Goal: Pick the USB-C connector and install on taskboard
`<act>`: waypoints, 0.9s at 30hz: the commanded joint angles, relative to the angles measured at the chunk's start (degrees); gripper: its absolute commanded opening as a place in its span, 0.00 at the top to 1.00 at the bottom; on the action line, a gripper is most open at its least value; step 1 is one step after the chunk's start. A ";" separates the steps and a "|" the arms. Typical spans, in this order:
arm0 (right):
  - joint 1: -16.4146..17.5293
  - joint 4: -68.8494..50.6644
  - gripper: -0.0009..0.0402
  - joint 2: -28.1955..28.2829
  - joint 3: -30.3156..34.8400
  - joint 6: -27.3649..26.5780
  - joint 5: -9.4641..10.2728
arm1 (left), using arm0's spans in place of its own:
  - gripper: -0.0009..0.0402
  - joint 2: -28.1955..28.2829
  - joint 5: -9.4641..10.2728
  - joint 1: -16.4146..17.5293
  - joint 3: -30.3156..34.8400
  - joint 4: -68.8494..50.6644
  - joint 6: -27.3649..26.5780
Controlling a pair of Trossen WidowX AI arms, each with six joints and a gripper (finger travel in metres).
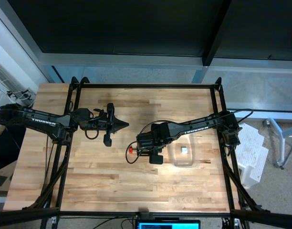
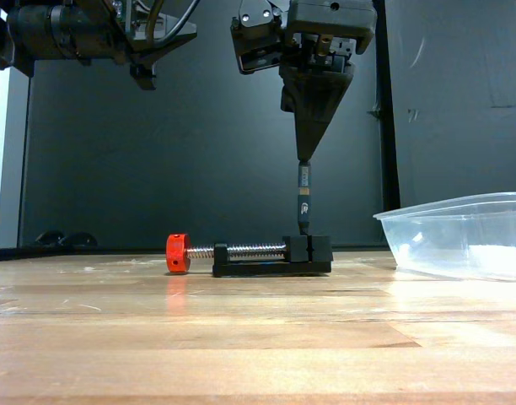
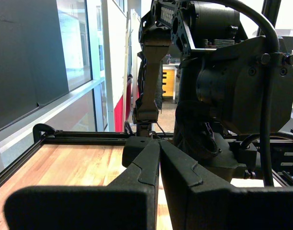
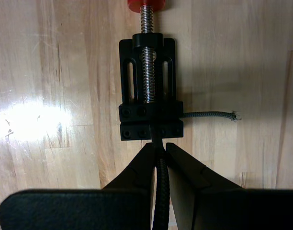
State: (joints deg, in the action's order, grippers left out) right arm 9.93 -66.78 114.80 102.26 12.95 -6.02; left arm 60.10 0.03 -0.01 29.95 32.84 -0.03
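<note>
Directly below the right gripper (image 2: 303,157), pinched between its jaws, USB-C connector (image 2: 303,202) upright, tip meeting the taskboard (image 2: 271,256) near the centre of the table (image 1: 88,181); left gripper (image 1: 125,125) parked well aside, raised, jaws pressed together.

We show the black taskboard (image 2: 313,251) (orange-red knob (image 2: 178,253), silver screw (image 2: 249,251)) on the pale, plank-striped wood table (image 2: 241,337). Black right gripper (image 2: 303,160), above it, pinches the dark, tan-banded USB-C connector (image 2: 303,202); black left gripper (image 3: 158,143), closed, raised over the table's left side. The tray (image 2: 460,221) is clear.
</note>
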 commanded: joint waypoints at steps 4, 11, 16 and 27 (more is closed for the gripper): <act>-0.20 -0.28 0.98 0.04 -0.02 0.02 0.00 | 0.98 0.02 0.00 0.00 0.00 0.00 0.00; -0.31 -0.46 0.98 0.04 -0.04 0.07 0.00 | 0.98 0.02 0.00 0.02 0.00 0.00 0.00; -0.42 -0.46 0.98 0.04 -0.15 0.39 0.02 | 0.98 0.02 0.00 0.00 0.00 0.00 0.00; -0.48 0.98 0.98 0.04 -1.53 0.66 0.07 | 0.98 0.02 0.00 0.02 0.00 0.00 0.00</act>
State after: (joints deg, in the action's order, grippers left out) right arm 9.47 -66.13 114.89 101.19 13.61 -5.89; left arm 60.10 0.05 -0.01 29.95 32.82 -0.05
